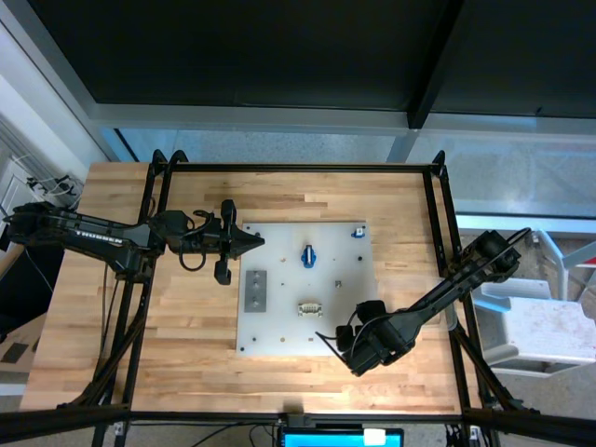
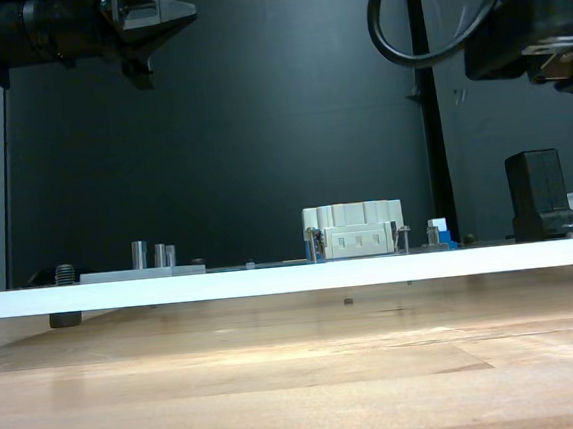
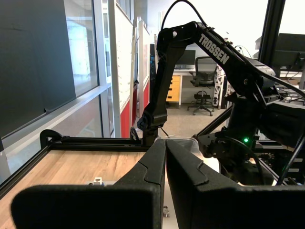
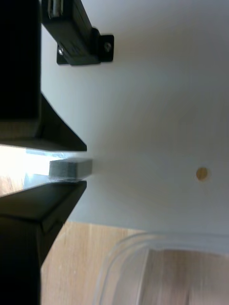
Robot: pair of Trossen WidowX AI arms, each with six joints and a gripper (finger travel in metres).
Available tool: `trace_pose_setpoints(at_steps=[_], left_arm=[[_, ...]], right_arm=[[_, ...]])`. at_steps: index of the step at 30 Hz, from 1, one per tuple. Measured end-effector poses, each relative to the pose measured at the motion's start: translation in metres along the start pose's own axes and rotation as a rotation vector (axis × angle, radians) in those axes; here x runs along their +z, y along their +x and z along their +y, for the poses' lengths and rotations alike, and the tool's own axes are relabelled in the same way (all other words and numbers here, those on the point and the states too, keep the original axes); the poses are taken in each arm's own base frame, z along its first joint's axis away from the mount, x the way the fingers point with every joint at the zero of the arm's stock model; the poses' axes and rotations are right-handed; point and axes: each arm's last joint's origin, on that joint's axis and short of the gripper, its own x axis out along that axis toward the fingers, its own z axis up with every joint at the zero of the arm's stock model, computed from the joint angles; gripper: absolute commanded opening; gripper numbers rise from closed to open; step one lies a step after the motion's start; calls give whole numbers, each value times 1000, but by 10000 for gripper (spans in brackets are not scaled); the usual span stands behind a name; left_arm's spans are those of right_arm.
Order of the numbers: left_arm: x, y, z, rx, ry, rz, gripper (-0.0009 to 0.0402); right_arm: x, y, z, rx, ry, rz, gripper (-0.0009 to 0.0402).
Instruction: Pick the 16mm bar and place in it's hole on the taskboard
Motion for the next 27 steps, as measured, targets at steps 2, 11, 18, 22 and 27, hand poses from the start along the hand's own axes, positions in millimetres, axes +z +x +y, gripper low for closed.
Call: trace_pose_setpoints(at_steps=[2,11,18,22,27], left_arm=[[0,0,0,0,0,0,0],[0,0,0,0,0,0,0],[0,0,0,0,0,0,0],[0,0,0,0,0,0,0],[0,0,0,0,0,0,0]], right_arm=[[0,-1,1,1,0,5,163],[-1,-11,4,-7,-17,13,238],[-2,-20,6,5,-44,26,244],[-1,-32,7,-14,-47,17,243],[2,-48,7,-23,-48,6,243]])
